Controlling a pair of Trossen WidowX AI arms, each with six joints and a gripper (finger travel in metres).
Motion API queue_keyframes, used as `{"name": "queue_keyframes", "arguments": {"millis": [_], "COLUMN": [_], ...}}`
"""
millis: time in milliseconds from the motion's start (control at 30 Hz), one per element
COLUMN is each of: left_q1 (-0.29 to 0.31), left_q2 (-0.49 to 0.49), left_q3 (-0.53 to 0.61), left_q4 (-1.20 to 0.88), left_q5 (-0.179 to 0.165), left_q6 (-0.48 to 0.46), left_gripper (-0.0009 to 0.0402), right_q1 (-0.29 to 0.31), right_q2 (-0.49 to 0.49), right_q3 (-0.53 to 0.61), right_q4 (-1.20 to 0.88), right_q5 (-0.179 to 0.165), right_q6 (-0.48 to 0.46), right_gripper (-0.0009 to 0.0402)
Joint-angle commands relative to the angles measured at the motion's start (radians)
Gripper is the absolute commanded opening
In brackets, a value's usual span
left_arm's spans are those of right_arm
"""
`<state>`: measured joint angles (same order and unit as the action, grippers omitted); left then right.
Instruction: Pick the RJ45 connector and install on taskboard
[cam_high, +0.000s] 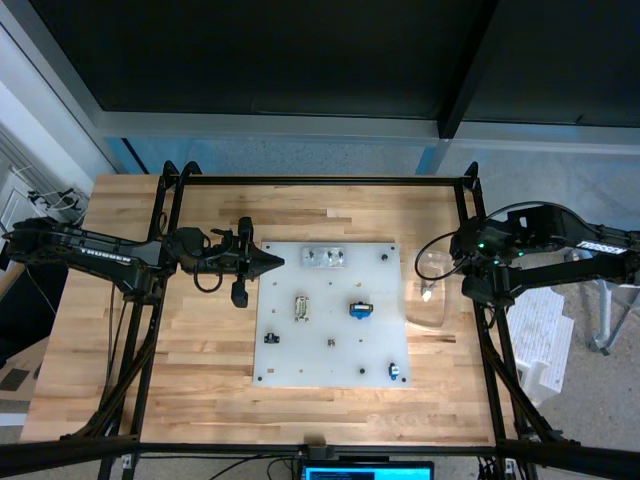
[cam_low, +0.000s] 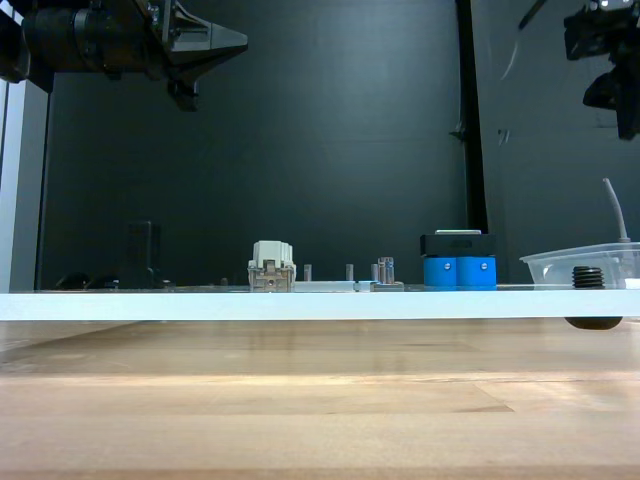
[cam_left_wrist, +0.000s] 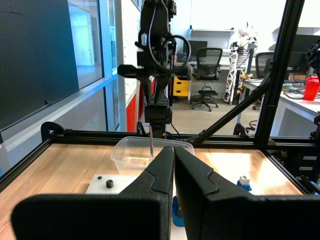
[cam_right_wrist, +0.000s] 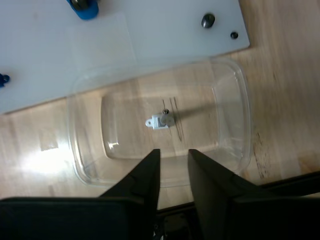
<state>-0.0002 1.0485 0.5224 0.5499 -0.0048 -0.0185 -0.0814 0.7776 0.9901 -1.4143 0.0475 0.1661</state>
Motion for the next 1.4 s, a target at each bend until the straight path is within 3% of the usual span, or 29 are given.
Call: {"name": "queue_keyframes", "arguments": {"millis": [33, 267, 467, 1400], "left_q1": [0.000, 0.000, 0.000, 0.000], "left_q2": [0.000, 0.000, 0.000, 0.000], "left_q3": [0.000, 0.000, 0.000, 0.000], "left_q4": [0.000, 0.000, 0.000, 0.000], "left_q5": [0.000, 0.000, 0.000, 0.000], "left_q6": [0.000, 0.000, 0.000, 0.000], "left_gripper": [0.0000, 0.0000, 0.0000, 0.0000], "right_q1": [0.001, 0.000, 0.001, 0.005], "right_q2": [0.011, 0.032, 0.056, 0.176], "right_q3": [-0.032, -0.114, -0.185, -0.294], "right_q4": [0.011, 0.104, 0.155, 0.318], "right_q5": [0.014, 0.014, 0.014, 0.004], "right_q6": [-0.002, -0.009, -0.029, 0.008], "right_gripper": [0.0118, 0.0192, 0.0226, 0.0227]}}
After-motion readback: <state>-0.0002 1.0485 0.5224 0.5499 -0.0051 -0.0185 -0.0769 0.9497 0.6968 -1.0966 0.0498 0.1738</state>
